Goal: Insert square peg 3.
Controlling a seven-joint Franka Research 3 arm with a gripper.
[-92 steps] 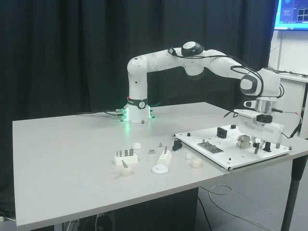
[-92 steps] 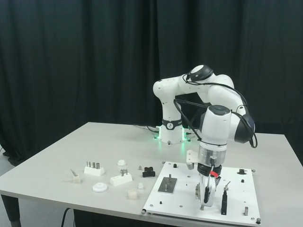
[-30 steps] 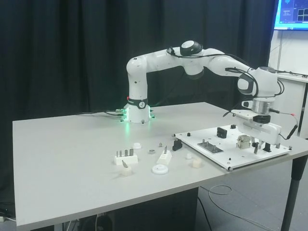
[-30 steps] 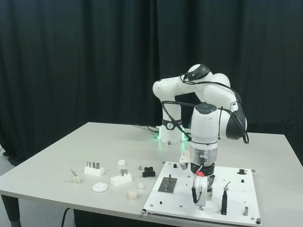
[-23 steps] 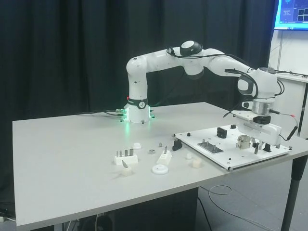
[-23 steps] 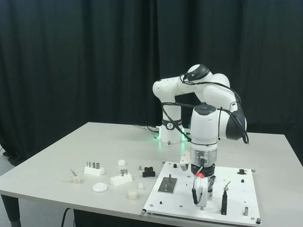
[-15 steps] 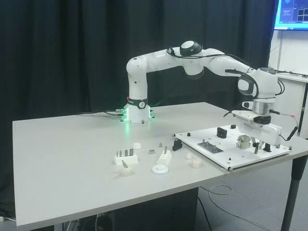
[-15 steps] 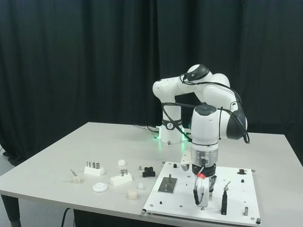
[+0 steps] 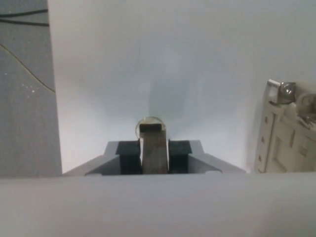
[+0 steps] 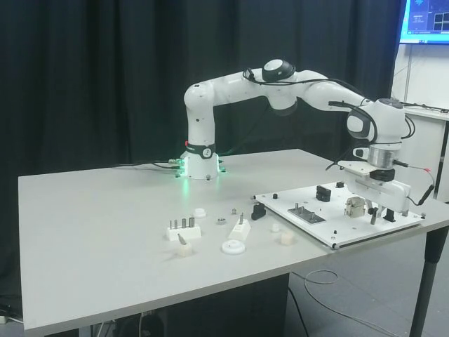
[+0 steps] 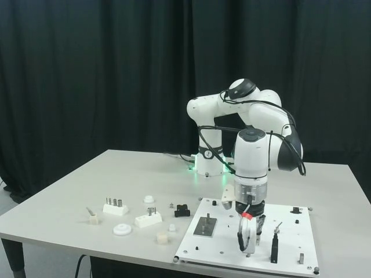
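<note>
Gripper: the white arm's two-finger gripper (image 9: 154,148) clenches a slim square metal peg (image 9: 154,154).
Below the fingertips: flat white board (image 9: 163,74), round hole (image 9: 150,122) at the peg's tip.
Beside it: white latticed block (image 9: 284,138).

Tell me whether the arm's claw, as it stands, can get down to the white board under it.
Probably yes. The claw hangs low over the white board, shut on a square peg. In the wrist view nothing lies between the peg's tip and the board; the latch fixture stands off to one side.

Arm (image 10: 295,88) stretched out; end effector (image 9: 153,148) pointing down, clamped.
</note>
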